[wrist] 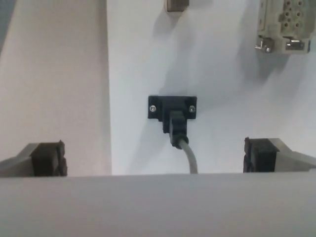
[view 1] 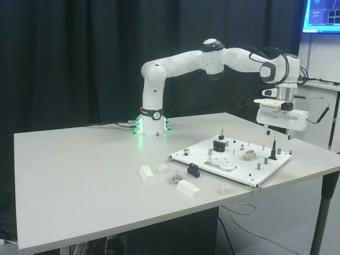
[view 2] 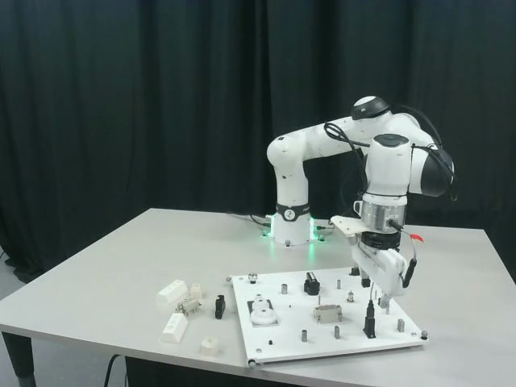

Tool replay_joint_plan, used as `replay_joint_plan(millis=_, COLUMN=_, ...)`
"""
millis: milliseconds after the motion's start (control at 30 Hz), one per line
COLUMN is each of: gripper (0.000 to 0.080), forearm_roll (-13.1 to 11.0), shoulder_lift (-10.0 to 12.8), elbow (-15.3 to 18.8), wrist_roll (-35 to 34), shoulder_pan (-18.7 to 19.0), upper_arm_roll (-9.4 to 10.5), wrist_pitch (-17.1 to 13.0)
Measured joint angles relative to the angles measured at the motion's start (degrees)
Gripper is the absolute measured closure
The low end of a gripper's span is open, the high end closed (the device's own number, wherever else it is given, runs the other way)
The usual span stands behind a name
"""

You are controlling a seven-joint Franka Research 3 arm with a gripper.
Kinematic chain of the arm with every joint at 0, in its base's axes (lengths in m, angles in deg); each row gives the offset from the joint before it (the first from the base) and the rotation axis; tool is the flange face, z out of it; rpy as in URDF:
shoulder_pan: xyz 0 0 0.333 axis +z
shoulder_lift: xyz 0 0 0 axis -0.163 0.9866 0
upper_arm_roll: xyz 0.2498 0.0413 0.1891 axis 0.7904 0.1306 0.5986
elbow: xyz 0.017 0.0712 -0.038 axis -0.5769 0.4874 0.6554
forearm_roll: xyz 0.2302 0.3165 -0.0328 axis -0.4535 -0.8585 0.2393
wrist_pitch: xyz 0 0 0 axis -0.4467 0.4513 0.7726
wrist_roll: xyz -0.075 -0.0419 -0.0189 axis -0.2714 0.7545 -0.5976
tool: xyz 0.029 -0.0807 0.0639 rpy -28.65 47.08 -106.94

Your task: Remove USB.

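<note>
We see the end effector spread wide and grasping nothing, hanging above the white board at the right of both room views. In the wrist view the USB plug sits between the two black fingertips — seated in its black socket mount, with a grey cable running off it. A grey multi-pin connector appears at the frame's upper right. Loose white blocks lie on the grey tabletop left of the board. We can read no writing or brand marks anywhere.
</note>
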Motion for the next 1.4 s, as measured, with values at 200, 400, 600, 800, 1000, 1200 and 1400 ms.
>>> replay_joint_plan(millis=200, gripper=0.0003, forearm_roll=0.74, shoulder_lift=0.0, elbow=0.19, wrist_roll=-0.24, shoulder_pan=0.5, upper_arm_roll=0.15, wrist_pitch=0.22)
replay_joint_plan(millis=400, gripper=0.0003, forearm_roll=1.68, shoulder_lift=0.0, elbow=0.24, wrist_roll=-0.47, shoulder_pan=0.77, upper_arm_roll=0.19, wrist_pitch=0.24)
replay_joint_plan(millis=600, gripper=0.0114, forearm_roll=2.23, shoulder_lift=0.0, elbow=0.24, wrist_roll=-0.79, shoulder_pan=0.88, upper_arm_roll=0.21, wrist_pitch=0.25)
replay_joint_plan(millis=800, gripper=0.0304, forearm_roll=2.27, shoulder_lift=0.0, elbow=0.27, wrist_roll=-0.79, shoulder_pan=0.9, upper_arm_roll=0.21, wrist_pitch=0.25)
replay_joint_plan(millis=1000, gripper=0.0504, forearm_roll=2.5, shoulder_lift=-0.02, elbow=0.44, wrist_roll=-1.23, shoulder_pan=0.9, upper_arm_roll=0.21, wrist_pitch=0.25)
replay_joint_plan(millis=1200, gripper=0.0668, forearm_roll=3.04, shoulder_lift=-0.14, elbow=0.86, wrist_roll=-1.36, shoulder_pan=0.91, upper_arm_roll=0.21, wrist_pitch=0.51)
replay_joint_plan(millis=1400, gripper=0.0772, forearm_roll=3.23, shoulder_lift=-0.46, elbow=1.61, wrist_roll=-1.36, shoulder_pan=1.09, upper_arm_roll=0.21, wrist_pitch=0.6)
